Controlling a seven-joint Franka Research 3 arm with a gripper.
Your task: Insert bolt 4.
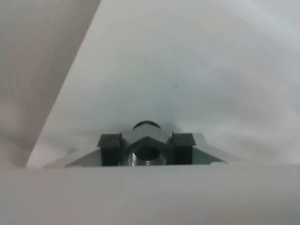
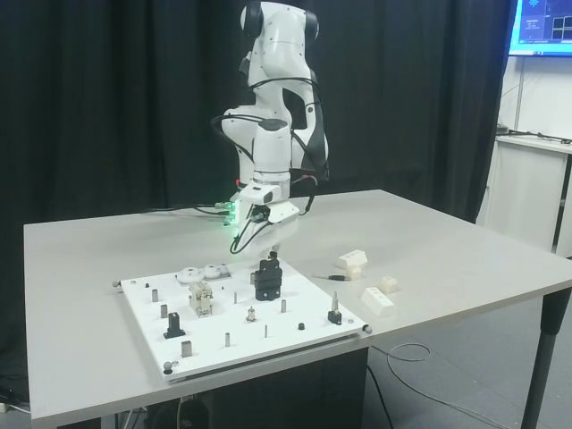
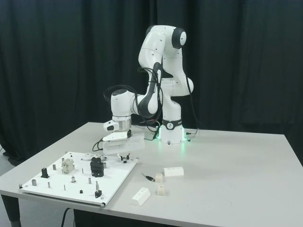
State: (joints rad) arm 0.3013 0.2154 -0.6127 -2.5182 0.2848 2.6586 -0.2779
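While the gripper [image 1: 147, 151] holds it, bolt 4 [image 1: 146, 125] looks grey

The first room camera stood off the counter [image 2: 465, 259] at the side of the white board [image 2: 232, 331], facing the arm [image 2: 273, 107] with the black curtain behind it. The second stood farther back at another corner, viewing the arm [image 3: 161, 75], the counter [image 3: 227, 170] and the same board [image 3: 80, 182]. The wrist camera looked down from close above the board [image 1: 178, 70], past the end effector [image 1: 146, 147].
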